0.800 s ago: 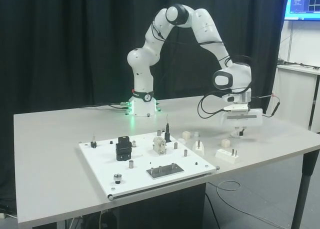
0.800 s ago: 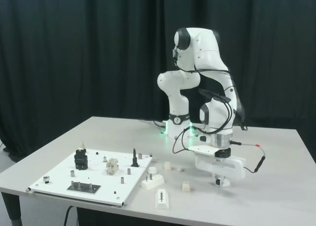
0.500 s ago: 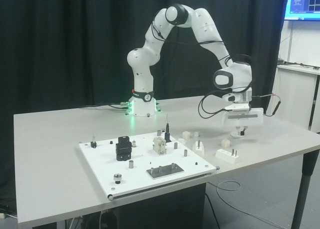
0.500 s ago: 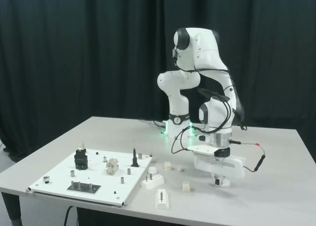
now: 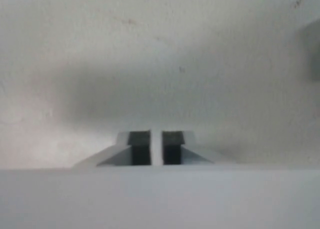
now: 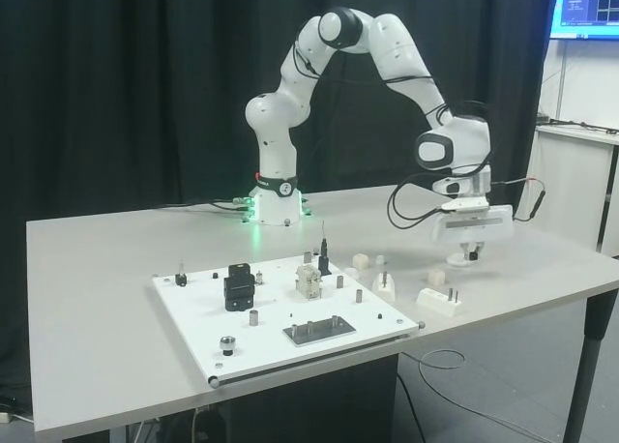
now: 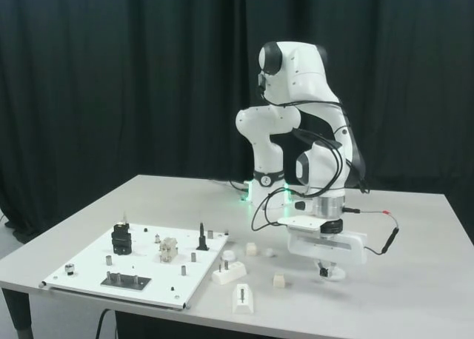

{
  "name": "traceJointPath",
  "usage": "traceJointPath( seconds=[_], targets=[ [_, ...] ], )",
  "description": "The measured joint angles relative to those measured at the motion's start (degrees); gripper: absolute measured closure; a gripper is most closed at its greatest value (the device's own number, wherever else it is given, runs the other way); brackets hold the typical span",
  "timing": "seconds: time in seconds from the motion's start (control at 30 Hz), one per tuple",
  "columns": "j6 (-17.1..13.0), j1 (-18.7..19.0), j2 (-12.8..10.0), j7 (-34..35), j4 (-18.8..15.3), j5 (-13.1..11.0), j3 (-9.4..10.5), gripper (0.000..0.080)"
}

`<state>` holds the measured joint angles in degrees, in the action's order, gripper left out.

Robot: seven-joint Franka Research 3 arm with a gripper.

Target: Pick large gear.

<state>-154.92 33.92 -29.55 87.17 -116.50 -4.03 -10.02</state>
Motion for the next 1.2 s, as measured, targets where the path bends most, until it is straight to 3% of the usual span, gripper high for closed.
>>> traceJointPath(
  seconds=[0.03, 0.07, 0.23, 0.27, 0.53, 0.57, 1.2],
  targets=[
    [0.2, -0.1, 0.0, 0.0, 0.2, 0.0, 0.0, 0.0802],
    [0.3, -0.2, 0.0, 0.0, 0.4, 0.0, 0.0, 0.0743],
    [1.8, -0.7, 0.1, -0.6, 1.5, 0.0, -0.01, 0.0743],
    [2.1, -0.8, 0.1, -0.9, 1.8, 0.0, -0.02, 0.0406],
    [5.3, -1.6, 0.2, -3.0, 3.9, 0.0, -0.15, 0.0406],
    [5.8, -1.6, 0.2, -3.3, 4.2, 0.0, -0.17, 0.0034],
    [12.9, -2.2, 0.6, -5.2, 8.4, 0.2, -0.55, 0.0003]
  ],
)
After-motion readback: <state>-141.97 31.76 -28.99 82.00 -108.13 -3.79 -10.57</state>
